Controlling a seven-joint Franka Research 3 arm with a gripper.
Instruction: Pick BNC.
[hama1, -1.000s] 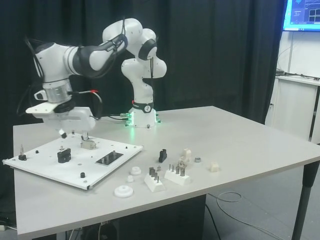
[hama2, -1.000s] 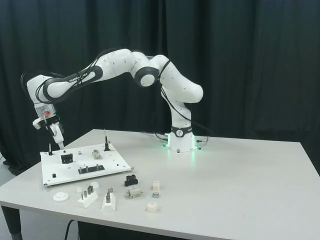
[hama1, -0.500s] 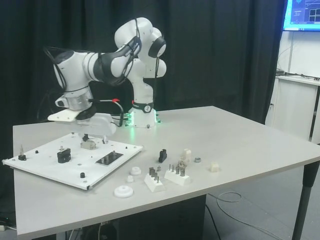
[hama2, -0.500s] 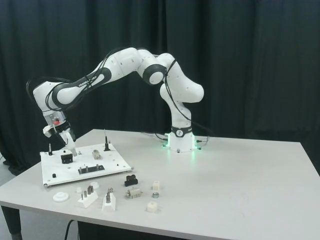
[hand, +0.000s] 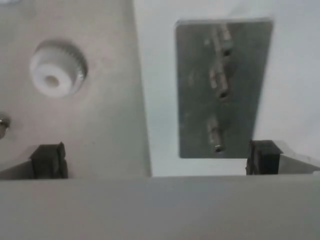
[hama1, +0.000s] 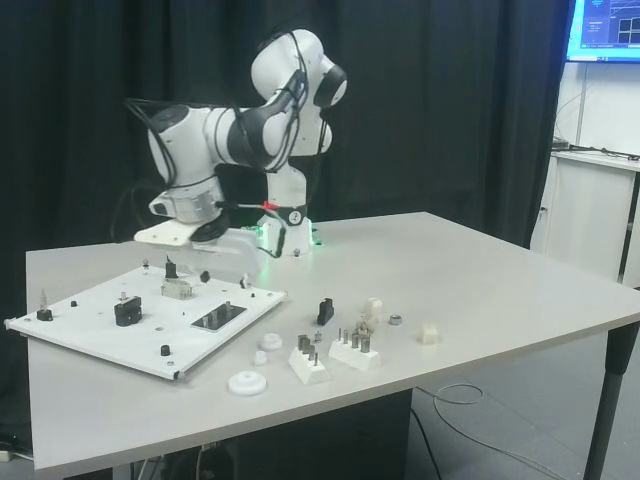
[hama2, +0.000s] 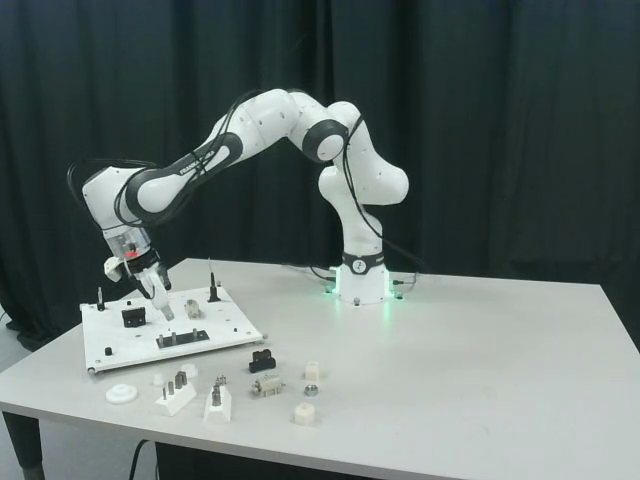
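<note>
Two fingers (hand: 47, 160) stand wide apart with nothing between them. The gripper (hama2: 165, 308) hangs over the white board (hama2: 110, 350) at the left of the table (hama2: 480, 380) in the second room view. Small parts stand on the board; which is the BNC I cannot tell.

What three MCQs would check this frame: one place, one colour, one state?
1. The white gear lies: A on a pin block; B on the table beside the white board; C on the floor.
2. The light at the arm's base is: A white; B green; C black.
3. The gripper is: A open, empty; B shut on a pin; C out of view.
B: the wrist view shows it off the board's edge. B: green glow in both room views. A: the pads stand wide apart, nothing between.
</note>
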